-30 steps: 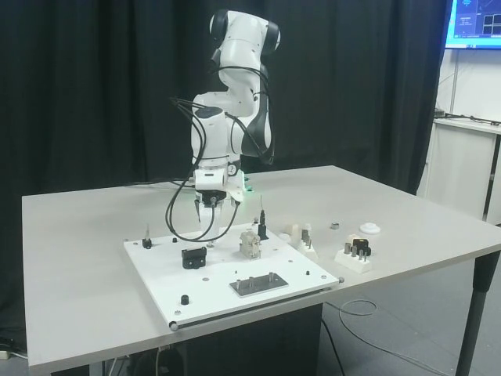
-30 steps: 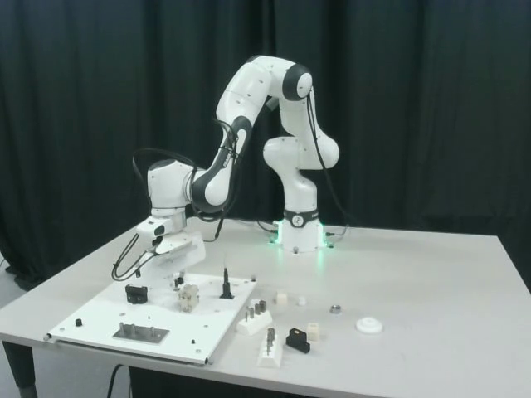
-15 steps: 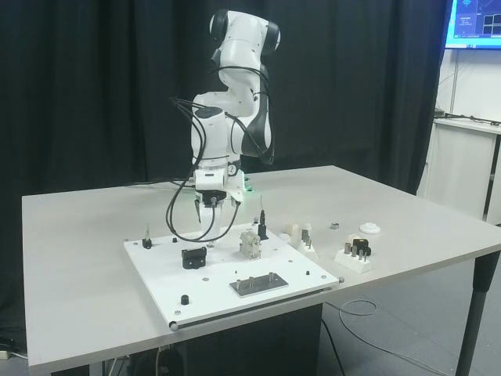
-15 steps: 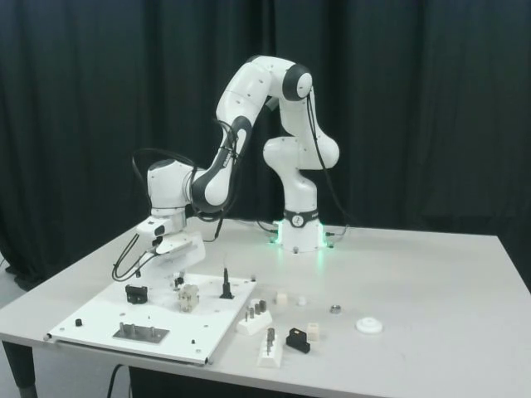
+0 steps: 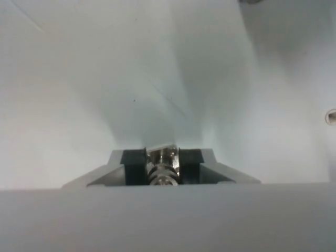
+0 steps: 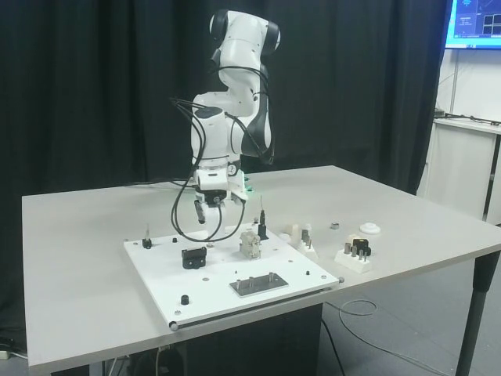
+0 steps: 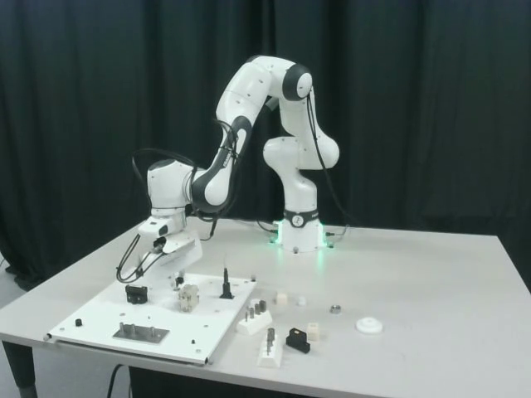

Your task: Insert BNC.

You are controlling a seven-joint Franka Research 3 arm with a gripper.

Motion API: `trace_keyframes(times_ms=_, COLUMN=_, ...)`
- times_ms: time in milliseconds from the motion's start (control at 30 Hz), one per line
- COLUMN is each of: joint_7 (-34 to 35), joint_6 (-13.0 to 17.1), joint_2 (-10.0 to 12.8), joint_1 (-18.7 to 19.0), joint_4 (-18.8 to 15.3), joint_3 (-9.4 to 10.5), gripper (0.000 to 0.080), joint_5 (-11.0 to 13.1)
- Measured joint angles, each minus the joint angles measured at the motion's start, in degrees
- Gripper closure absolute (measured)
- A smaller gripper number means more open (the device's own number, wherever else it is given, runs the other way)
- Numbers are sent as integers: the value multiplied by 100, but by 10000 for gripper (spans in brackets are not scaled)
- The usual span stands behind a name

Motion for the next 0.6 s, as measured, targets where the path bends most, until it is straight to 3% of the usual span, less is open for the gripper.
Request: trace_keyframes(times_ms=600, joint_7=-991, joint_6=-13, joint_2=-3, joint_1=0, joint_4=-7, joint_3=-5, gripper=677, joint_5=0)
